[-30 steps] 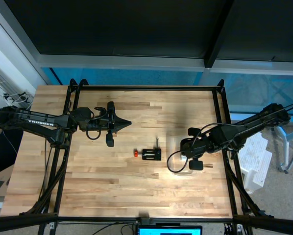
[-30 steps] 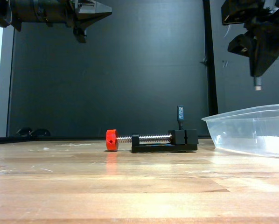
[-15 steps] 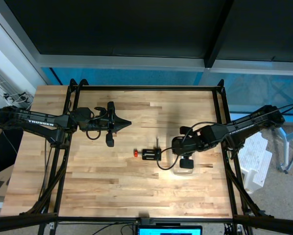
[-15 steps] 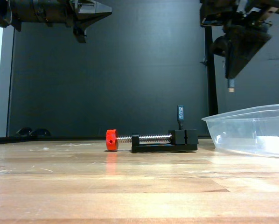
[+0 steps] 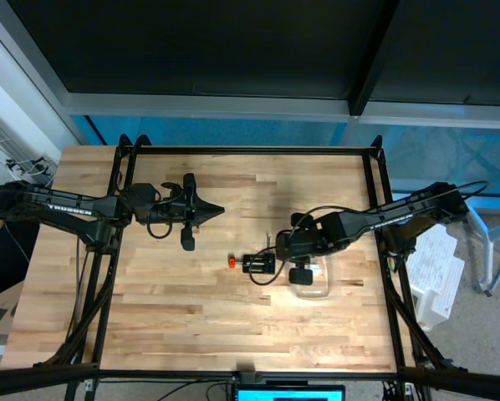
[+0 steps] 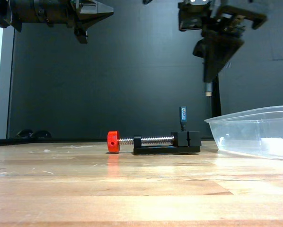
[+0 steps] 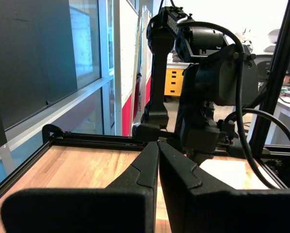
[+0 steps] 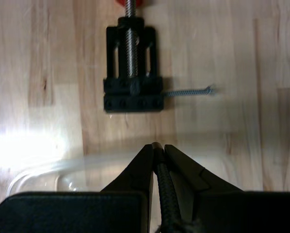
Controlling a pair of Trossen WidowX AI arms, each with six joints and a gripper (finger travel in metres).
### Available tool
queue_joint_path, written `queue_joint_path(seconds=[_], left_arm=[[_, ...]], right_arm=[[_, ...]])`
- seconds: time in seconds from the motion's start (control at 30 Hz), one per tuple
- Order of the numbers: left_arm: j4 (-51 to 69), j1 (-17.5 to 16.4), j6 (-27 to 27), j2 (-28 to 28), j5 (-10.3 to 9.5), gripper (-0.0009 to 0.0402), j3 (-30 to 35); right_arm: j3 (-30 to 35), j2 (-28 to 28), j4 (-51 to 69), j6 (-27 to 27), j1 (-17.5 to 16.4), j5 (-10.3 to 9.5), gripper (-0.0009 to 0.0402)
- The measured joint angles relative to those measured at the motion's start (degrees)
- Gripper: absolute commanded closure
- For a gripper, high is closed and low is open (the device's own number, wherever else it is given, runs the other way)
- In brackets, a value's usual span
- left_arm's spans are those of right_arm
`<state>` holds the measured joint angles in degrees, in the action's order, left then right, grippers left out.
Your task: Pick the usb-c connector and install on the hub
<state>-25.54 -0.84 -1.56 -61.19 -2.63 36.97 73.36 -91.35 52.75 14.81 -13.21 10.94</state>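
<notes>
The hub (image 5: 258, 263) is a small black block with a red-orange knob (image 6: 113, 141), lying mid-table; a thin dark pin (image 6: 182, 116) stands up from its right end. My right gripper (image 5: 293, 251) hangs above and just right of the hub (image 8: 132, 94), shut on the usb-c connector (image 6: 207, 90), whose tip points down. A braided black cable (image 8: 165, 194) runs back from the connector between the fingers. My left gripper (image 5: 219, 210) is parked high at the left, shut and holding nothing (image 7: 157, 145).
A clear plastic tray (image 5: 314, 290) sits right of the hub (image 6: 167, 142), its near rim (image 6: 255, 113) under the right arm. The black frame rails (image 5: 375, 192) border the board. The cable loops down beside the hub.
My right gripper has carried the connector leftward from above the tray to a spot just right of the hub. The left arm has not moved.
</notes>
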Motion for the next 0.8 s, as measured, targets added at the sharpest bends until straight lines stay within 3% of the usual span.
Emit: queue_joint_path(seconds=[0.57, 0.7, 0.8], left_arm=[[0.00, 0.00, 0.00, -0.02, 0.00, 0.0393, 0.00], [0.00, 0.00, 0.00, -0.02, 0.00, 0.0393, 0.00], [0.00, 0.00, 0.00, -0.02, 0.00, 0.0393, -0.02]], right_arm=[[5.97, -7.30, -1.90, -1.90, 1.46, -0.72, 0.0393], [5.92, -7.61, -3.52, -1.86, 1.62, -2.80, 0.0393], [5.84, -7.61, -3.80, -1.73, 1.60, -0.87, 0.0393]])
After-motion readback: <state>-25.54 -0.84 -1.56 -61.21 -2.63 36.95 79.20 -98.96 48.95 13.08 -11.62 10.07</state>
